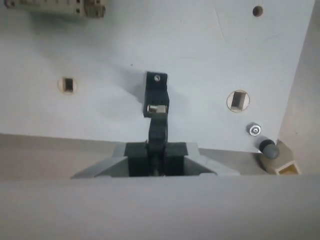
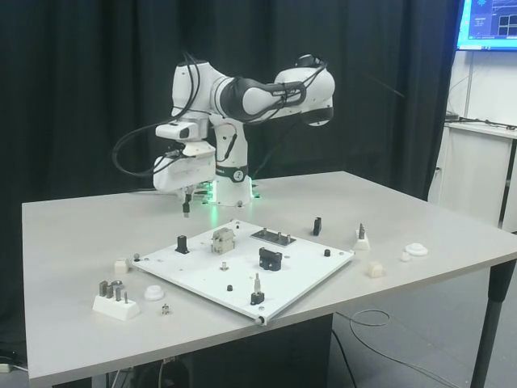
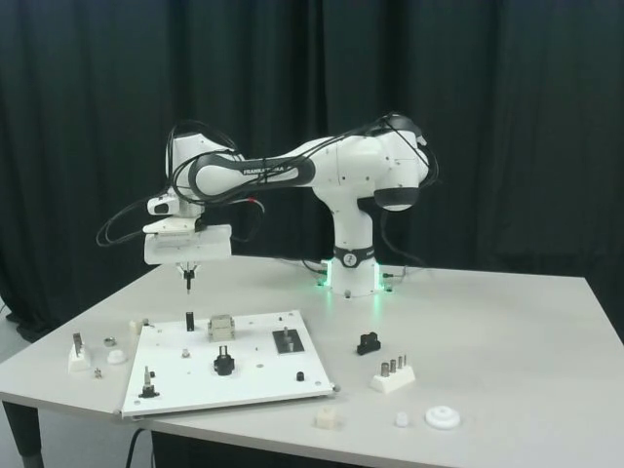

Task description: Place USB.

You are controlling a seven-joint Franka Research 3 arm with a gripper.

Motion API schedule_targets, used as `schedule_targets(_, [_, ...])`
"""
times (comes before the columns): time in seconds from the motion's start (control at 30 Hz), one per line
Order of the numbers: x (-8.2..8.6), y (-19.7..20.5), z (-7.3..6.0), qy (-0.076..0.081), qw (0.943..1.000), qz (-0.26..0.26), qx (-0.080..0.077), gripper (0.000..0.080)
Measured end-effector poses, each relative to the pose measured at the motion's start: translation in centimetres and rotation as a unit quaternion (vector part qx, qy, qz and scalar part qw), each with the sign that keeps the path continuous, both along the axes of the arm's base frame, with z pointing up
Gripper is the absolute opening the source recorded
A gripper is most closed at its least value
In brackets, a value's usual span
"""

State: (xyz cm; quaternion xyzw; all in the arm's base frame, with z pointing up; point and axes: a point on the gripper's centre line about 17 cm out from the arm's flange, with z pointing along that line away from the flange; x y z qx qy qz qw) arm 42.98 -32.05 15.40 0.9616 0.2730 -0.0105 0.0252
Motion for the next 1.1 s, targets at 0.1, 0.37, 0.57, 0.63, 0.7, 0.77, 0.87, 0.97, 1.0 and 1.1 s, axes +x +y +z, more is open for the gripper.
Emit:
schedule_targets(0.1, [0.4,0.5,0.3,-0.003,0.9998,-0.02,0.002,0.0065])
schedule_targets(0.37, [2.5,2.6,1.5,-0.013,0.9979,-0.062,0.011,0.0065])
schedule_targets(0.57, [4.9,4.8,2.3,-0.023,0.9944,-0.102,0.017,0.0065])
schedule_targets(0.63, [5.9,5.6,2.5,-0.027,0.993,-0.114,0.018,0.0065])
schedule_targets(0.7, [6.8,6.4,2.6,-0.03,0.9915,-0.125,0.019,0.0065])
schedule_targets(0.77, [7.7,7.3,2.8,-0.033,0.99,-0.136,0.019,0.0065])
schedule_targets(0.87, [9.1,8.6,3.1,-0.036,0.9877,-0.151,0.019,0.0065])
schedule_targets(0.97, [10.4,9.9,3.3,-0.038,0.9853,-0.165,0.019,0.0065])
schedule_targets(1.0, [10.8,10.4,3.4,-0.039,0.9844,-0.171,0.019,0.0065])
schedule_targets(1.1, [12.1,11.9,3.5,-0.04,0.9815,-0.186,0.018,0.0065])
